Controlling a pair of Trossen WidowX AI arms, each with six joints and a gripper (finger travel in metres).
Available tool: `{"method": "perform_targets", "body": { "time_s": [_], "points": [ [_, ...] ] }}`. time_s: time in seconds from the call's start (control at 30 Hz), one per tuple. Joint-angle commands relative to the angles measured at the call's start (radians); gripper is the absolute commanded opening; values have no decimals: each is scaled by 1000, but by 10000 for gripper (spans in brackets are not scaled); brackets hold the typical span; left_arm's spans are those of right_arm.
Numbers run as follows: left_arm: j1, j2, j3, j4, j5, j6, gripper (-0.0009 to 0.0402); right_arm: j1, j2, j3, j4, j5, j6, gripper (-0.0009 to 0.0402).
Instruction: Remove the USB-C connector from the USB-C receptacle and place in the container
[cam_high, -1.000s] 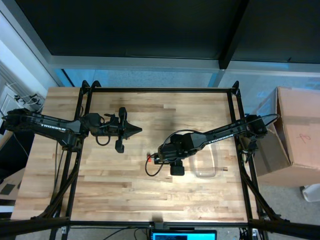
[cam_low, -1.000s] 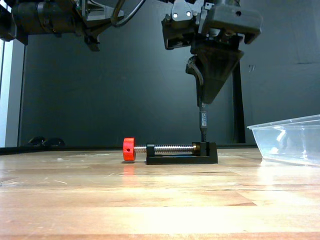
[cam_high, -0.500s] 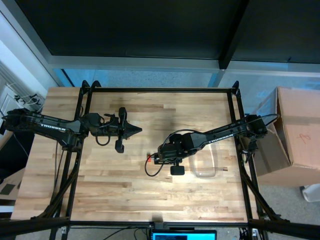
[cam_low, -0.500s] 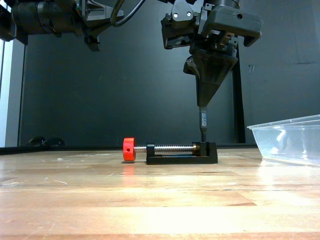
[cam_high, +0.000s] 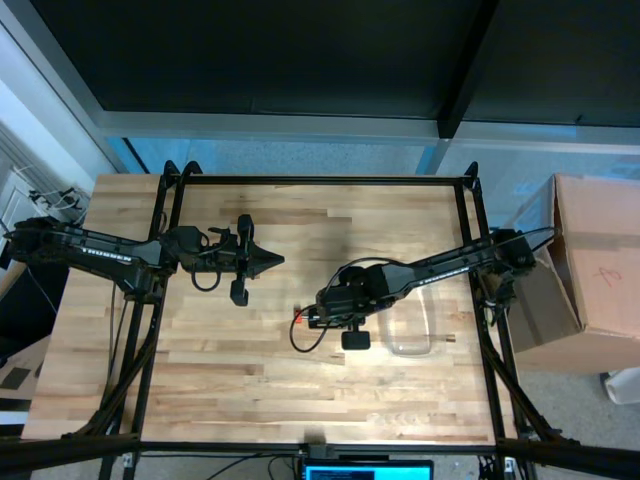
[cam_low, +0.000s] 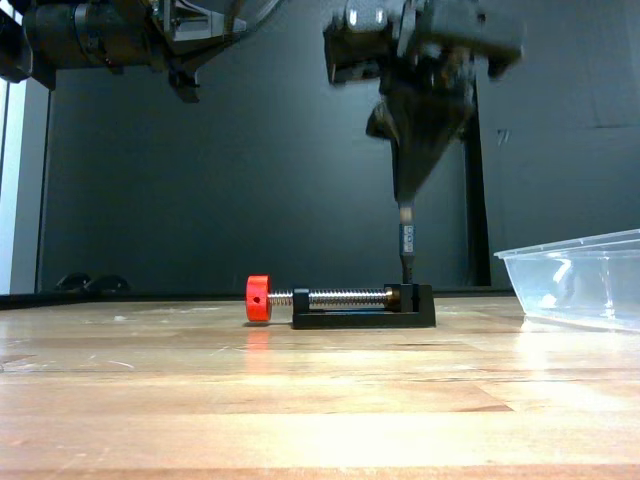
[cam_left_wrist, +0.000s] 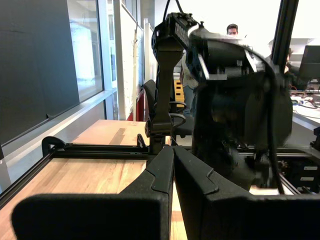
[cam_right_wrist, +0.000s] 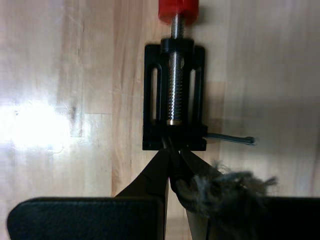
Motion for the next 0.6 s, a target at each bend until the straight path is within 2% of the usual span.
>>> {"method": "perform_targets", "body": {
  "time_s": [0.03,0.37,0.6],
  "points": [
    [0,0,0,0,0,0,0,-1,-9,27,-31,6,-15,0],
    [0,0,0,0,0,0,0,0,-46,49,-60,25,-14,0],
    [0,0,0,0,0,0,0,48,-131,-28,-38,24,-13,0]
  ]
}}
